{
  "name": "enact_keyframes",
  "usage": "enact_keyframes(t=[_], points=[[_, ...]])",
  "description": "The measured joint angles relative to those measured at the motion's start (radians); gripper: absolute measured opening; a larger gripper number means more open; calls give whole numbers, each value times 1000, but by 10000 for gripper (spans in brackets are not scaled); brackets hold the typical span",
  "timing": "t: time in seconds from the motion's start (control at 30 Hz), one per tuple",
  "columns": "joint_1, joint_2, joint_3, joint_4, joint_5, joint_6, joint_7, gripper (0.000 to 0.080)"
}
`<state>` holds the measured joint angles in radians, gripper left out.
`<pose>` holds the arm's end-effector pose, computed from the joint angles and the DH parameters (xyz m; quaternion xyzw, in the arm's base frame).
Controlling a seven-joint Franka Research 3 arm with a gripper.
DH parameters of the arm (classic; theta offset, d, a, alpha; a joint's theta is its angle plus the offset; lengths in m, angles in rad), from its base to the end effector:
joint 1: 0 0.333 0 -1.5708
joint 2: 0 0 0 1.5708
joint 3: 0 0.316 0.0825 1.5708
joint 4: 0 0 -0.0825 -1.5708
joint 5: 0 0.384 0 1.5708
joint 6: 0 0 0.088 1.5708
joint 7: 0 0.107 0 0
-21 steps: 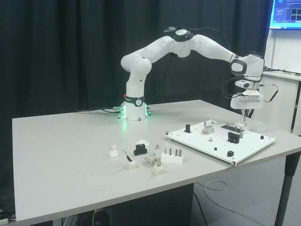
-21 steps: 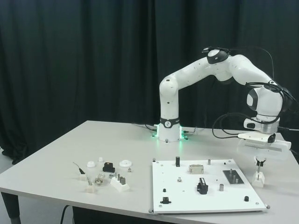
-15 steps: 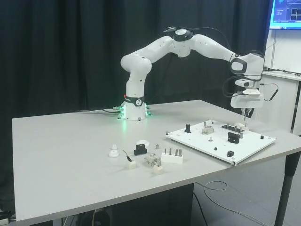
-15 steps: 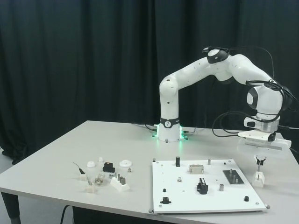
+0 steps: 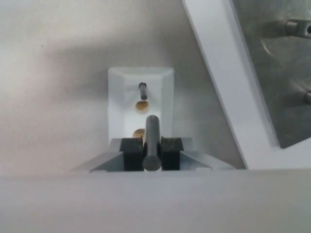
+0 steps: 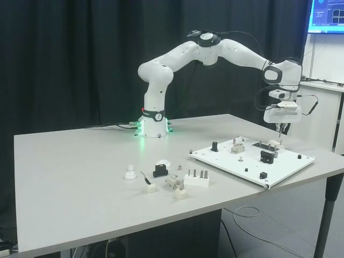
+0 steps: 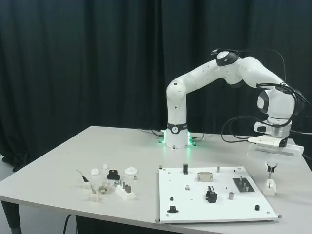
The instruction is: Insert round peg 2.
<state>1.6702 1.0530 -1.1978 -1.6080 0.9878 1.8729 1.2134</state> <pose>0.4752 0.4777 0.2642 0.8907 -0.4536 -0.0003 0.0290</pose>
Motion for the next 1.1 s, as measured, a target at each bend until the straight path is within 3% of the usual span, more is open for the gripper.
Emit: enact_keyframes(t=[0.8,1.1], points=[[-12,0,-10,-1,-23,0,-15,74],[-22,0,-37,-2,-67,-5,-47,74]])
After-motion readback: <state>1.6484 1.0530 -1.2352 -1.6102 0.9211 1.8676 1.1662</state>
